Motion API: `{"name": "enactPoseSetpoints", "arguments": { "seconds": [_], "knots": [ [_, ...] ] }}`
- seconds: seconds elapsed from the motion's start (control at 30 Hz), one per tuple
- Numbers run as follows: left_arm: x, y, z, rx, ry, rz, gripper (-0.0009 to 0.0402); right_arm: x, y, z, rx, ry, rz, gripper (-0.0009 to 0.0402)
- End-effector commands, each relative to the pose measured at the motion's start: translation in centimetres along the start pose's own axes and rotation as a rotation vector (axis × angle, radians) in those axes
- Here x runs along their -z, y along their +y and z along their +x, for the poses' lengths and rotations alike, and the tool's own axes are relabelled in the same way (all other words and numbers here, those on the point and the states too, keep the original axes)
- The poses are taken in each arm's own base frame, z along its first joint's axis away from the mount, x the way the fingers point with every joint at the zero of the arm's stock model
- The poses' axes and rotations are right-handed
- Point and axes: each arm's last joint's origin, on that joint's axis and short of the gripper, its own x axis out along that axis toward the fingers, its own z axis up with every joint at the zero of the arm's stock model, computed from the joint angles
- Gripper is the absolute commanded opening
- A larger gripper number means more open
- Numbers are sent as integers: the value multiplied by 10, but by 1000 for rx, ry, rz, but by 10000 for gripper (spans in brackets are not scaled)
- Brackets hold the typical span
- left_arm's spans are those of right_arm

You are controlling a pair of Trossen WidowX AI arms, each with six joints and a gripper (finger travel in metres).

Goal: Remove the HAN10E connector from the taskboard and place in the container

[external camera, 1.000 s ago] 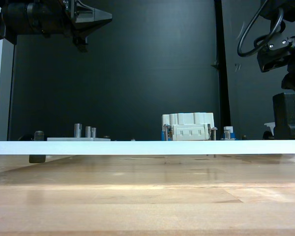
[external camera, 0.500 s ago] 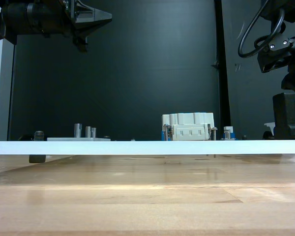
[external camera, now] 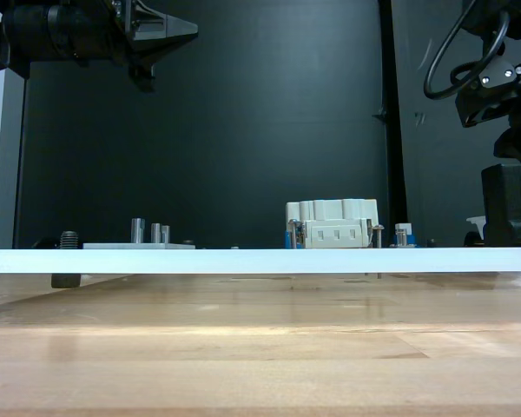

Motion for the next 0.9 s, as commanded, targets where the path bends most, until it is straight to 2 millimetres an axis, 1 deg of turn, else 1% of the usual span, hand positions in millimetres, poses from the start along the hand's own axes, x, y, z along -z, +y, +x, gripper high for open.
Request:
{"name": "enactPoseSetpoints", "arguments": {
  "seconds": [0.03,0.57,0.9],
  "knots": [
    [0,0,0,0,-1,0,0,3,2,0,-8,9,-18,29],
    [0,0,0,0,-1,0,0,25,12,9,-3,53,-144,29],
    [0,0,0,0,-1,0,0,28,15,10,-13,44,-164,29]
  ]
}}
